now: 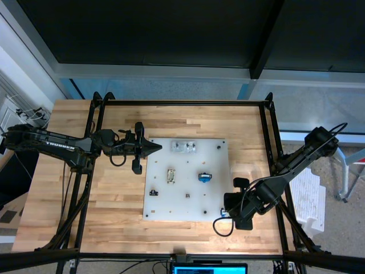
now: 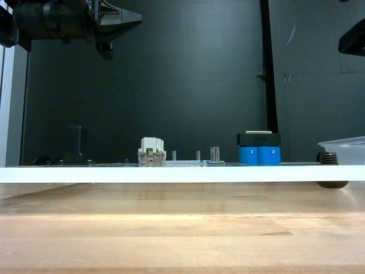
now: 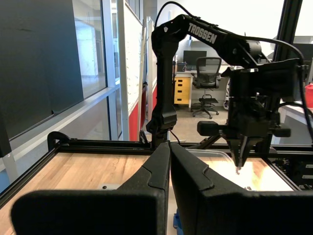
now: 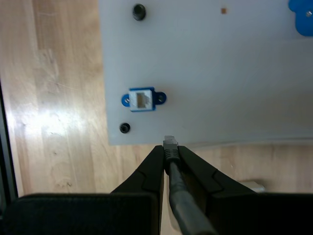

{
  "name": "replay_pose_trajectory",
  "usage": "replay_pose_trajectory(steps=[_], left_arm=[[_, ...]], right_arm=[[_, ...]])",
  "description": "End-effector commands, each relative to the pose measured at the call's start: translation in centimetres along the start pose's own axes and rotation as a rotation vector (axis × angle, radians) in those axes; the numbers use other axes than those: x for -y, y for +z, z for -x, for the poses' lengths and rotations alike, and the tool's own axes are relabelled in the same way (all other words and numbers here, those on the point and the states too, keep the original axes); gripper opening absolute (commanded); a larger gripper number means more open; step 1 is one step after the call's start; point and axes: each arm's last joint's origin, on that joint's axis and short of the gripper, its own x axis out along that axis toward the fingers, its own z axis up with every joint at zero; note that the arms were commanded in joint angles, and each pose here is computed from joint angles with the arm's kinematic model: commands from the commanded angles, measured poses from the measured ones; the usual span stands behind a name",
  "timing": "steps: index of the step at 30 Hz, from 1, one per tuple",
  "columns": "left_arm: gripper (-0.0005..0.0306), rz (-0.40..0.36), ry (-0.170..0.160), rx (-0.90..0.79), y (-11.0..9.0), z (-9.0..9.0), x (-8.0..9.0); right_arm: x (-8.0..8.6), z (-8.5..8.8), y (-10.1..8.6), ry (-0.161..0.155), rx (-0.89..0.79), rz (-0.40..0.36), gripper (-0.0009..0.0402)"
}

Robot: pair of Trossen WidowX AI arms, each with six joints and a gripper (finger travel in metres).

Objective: Pick the RJ45 connector and install on taskboard

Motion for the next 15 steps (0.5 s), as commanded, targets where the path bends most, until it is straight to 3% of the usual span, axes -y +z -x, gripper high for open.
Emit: replay_pose_trajectory(steps=[1,15], left_arm=[[0.0,0.0,0.0,0.0,0.0,0.0,0.0],[0.0,0.0,0.0,0.001,0.0,0.0,0.0]], right_arm=[[-0.4,-0.2,0.4,-0.002,-0.001,0.007,0.0],[-1.8,-1.1,1.8,-0.007,-0.007,0.039,0.0]])
